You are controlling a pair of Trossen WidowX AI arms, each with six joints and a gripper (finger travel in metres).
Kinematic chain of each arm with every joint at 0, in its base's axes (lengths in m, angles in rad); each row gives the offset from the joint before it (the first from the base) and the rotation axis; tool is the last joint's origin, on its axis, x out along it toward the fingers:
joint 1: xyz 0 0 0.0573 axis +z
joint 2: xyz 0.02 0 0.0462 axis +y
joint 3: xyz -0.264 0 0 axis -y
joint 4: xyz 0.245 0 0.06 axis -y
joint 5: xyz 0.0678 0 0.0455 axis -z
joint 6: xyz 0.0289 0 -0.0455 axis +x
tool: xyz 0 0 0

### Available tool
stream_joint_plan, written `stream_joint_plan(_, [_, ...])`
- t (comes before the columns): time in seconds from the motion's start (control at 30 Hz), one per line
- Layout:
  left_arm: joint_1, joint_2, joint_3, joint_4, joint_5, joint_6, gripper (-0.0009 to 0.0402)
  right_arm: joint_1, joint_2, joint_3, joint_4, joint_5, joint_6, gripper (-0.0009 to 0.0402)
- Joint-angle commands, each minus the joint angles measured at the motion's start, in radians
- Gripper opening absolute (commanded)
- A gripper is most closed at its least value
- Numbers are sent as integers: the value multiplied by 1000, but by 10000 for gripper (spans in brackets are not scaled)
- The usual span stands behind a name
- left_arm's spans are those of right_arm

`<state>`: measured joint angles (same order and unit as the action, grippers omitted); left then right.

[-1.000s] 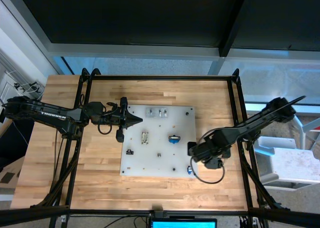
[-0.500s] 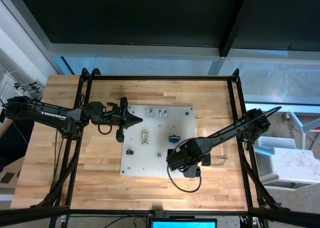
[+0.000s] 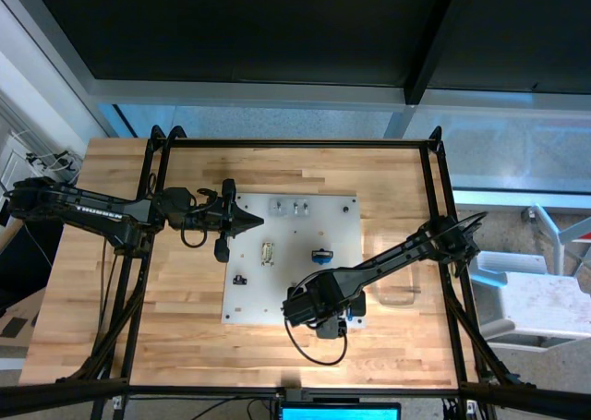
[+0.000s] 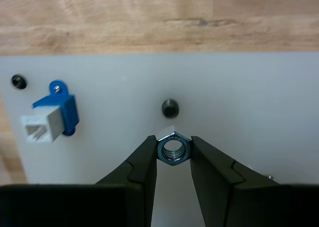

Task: Pick the M12 fastener and fasten on the M12 threads

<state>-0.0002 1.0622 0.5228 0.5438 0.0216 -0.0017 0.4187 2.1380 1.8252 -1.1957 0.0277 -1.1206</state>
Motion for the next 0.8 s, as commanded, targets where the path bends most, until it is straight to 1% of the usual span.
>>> stream_joint_plan(0.03, [0,0,0,0,0,0,0,0,8,-3,16,-5,1,14])
stream_joint_plan(0.13, [0,0,0,0,0,0,0,0,13,-3,16,-6,1,14])
stream_joint_plan(0.23, [0,0,0,0,0,0,0,0,13,-7,19,-29,1,14])
stream_joint_plan(0.8, [0,0,0,0,0,0,0,0,13,-49,73,-28,2,14])
